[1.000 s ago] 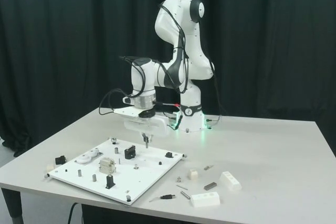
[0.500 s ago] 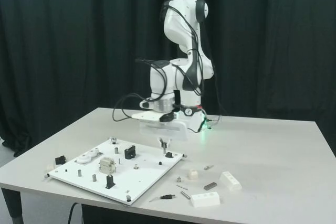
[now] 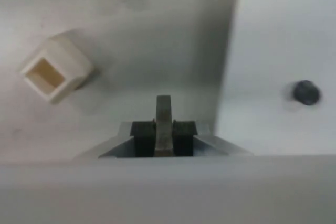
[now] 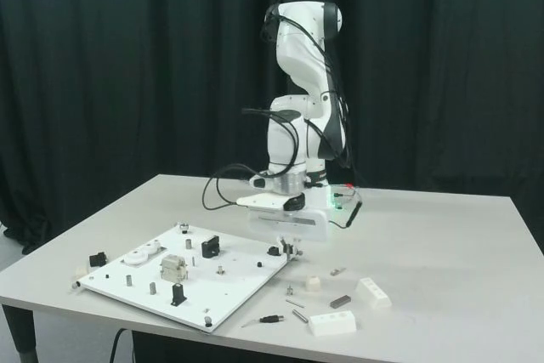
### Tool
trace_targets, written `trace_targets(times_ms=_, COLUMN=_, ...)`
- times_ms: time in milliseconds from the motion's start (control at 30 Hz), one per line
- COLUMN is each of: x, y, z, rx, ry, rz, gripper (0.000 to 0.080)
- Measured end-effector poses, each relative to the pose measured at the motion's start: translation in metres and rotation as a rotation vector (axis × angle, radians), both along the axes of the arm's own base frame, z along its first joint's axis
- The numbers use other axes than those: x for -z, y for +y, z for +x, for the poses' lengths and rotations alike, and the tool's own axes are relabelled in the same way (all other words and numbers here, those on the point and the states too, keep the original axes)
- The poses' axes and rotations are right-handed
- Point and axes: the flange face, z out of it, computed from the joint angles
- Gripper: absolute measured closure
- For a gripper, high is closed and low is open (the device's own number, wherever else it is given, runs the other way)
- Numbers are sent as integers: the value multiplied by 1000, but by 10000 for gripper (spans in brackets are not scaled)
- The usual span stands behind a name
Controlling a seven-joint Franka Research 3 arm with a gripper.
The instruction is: Place square peg 2.
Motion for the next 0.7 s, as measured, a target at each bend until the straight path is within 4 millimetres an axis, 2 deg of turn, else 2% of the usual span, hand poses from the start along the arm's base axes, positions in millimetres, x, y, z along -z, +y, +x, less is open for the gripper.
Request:
trace_targets(times_ms=400, x=24, y=25, z=-2, rx=-2, ry=-4, rz=2, gripper=737)
trace_targets(times_ms=633, x=29, y=33, z=-4, rx=17, ry=3, rz=2, gripper=728)
trace_targets(times_ms=667, x=29, y=34, z=-4, rx=20, ry=3, rz=2, gripper=495)
trace_targets(times_ms=700, x=29, y=34, z=-4, rx=21, ry=3, rz=2, gripper=495)
